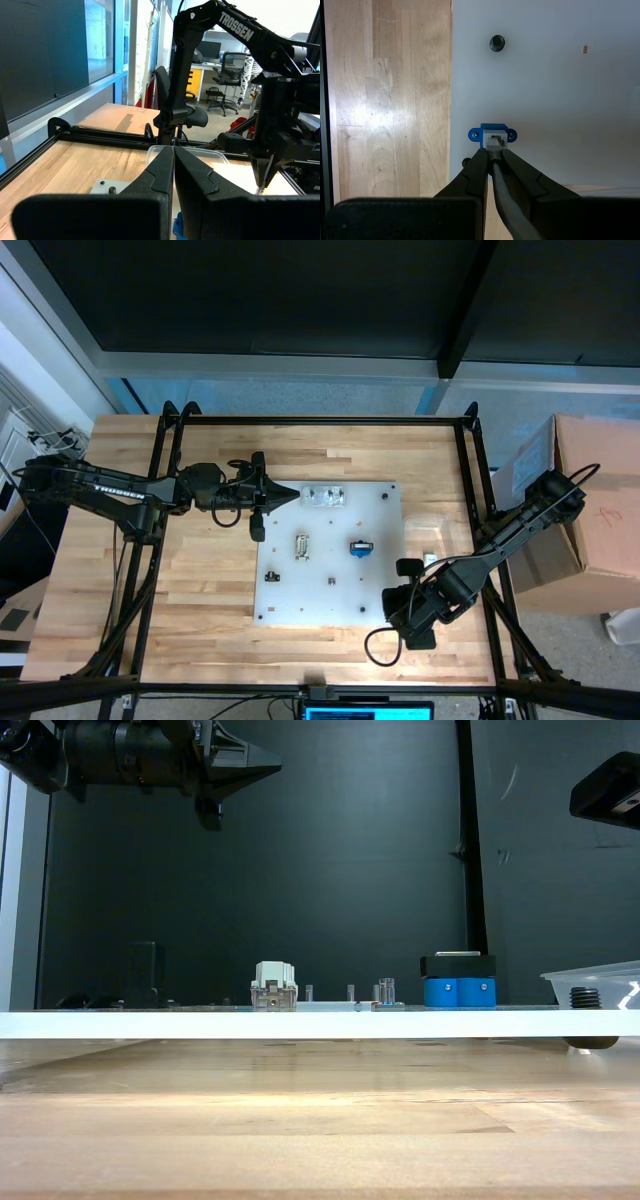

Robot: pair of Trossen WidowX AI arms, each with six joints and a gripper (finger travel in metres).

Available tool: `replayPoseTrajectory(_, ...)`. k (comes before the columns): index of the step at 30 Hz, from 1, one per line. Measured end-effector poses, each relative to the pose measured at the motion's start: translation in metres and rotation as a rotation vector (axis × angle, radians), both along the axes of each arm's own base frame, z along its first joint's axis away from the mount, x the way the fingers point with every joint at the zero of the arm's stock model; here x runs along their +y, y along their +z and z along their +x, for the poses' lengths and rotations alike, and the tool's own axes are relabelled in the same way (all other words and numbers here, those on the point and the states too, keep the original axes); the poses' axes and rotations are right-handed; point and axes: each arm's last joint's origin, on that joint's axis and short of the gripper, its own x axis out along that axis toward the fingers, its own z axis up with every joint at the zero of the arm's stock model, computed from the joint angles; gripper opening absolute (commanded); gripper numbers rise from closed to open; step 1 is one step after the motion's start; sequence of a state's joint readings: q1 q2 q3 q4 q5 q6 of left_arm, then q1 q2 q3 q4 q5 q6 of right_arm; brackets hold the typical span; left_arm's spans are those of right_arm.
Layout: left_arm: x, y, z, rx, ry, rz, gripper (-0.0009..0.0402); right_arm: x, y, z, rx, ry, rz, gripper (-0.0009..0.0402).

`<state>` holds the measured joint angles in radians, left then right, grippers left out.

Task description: Pick the RJ45 connector and install on the taskboard

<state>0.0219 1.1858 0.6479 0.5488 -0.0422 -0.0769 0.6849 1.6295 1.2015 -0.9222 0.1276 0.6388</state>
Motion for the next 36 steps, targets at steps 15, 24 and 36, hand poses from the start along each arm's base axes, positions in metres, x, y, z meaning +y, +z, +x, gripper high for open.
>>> replayPoseTrajectory(15,0.000,0.000,0.000,0.000,0.000,0.000,0.0000,0.000,-0.001,0.000,0.007,0.001,-0.002,0.0000)
replayPoseTrajectory(24,0.000,0.000,0.000,0.000,0.000,0.000,0.0000,0.000,-0.001,-0.001,0.009,0.001,-0.002,0.0000)
replayPoseTrajectory(36,0.000,0.000,0.000,0.000,0.000,0.000,0.0000,-0.001,0.020,-0.001,-0.006,0.017,-0.017,0.0000)
